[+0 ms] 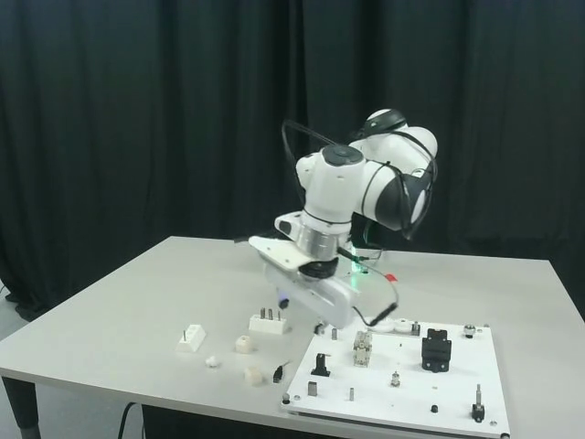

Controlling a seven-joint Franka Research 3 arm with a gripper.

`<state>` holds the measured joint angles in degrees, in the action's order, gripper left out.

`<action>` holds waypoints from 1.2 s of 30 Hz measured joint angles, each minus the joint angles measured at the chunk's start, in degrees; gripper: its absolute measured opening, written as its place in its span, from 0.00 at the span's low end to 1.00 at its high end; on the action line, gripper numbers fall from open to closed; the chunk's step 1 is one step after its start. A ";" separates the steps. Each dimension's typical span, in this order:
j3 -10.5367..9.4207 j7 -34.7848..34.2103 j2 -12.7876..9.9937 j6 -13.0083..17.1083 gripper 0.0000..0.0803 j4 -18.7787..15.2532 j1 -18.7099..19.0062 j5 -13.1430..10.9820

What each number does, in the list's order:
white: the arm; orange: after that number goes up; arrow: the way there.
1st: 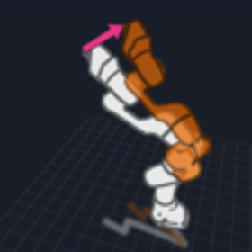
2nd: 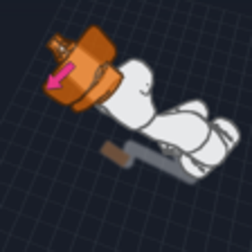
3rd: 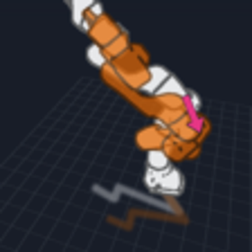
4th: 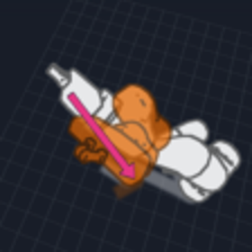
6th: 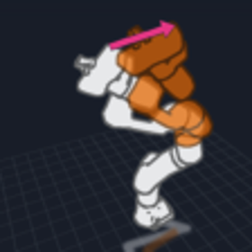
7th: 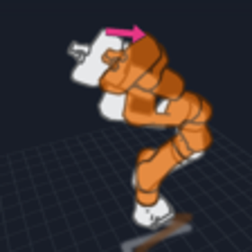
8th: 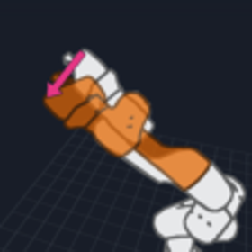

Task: Pick square peg 3.

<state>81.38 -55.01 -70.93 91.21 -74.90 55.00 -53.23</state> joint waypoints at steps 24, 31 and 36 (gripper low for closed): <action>8.48 10.00 -0.19 8.88 1.00 -31.54 10.72 -2.39; 8.60 10.09 -0.18 13.77 1.00 -38.65 12.50 -5.60; 8.77 6.17 -0.19 16.33 1.00 -42.78 13.44 -8.55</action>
<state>90.14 -48.84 -71.11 107.54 -117.68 68.44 -61.79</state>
